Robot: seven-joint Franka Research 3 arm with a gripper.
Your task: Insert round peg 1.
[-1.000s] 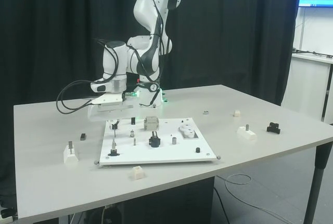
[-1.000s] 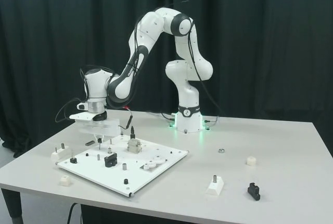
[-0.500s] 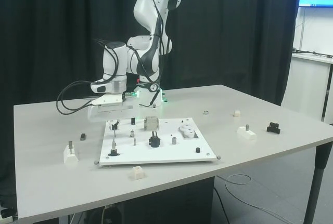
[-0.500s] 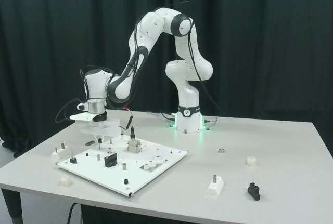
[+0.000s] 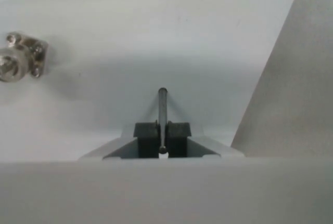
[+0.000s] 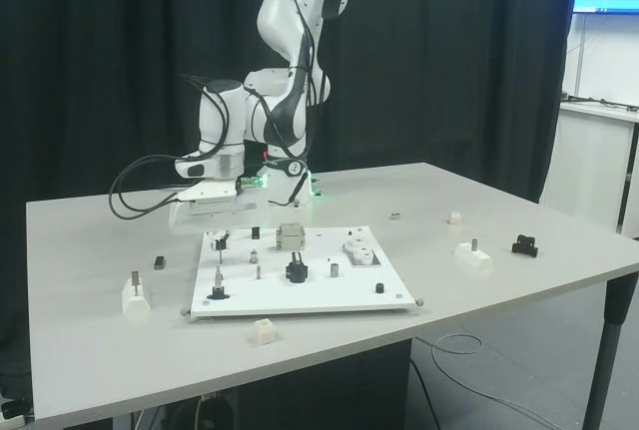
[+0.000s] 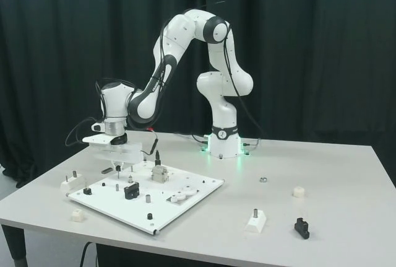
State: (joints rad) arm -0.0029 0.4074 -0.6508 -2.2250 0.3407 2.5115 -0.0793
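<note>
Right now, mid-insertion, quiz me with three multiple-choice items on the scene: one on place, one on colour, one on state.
1. Where is the gripper?
A. over the white board
B. over the bare table far from the board
C. beside the arm's base

2. What colour is the board?
A. black
B. white
C. green

3. What is the gripper doing?
A. open, empty
B. shut on a thin round peg
C. shut on a black block

Answers: 1 A, both room views show it at the board's edge. 2 B, white in every view. 3 B, the wrist view shows the round peg between the pads.
</note>
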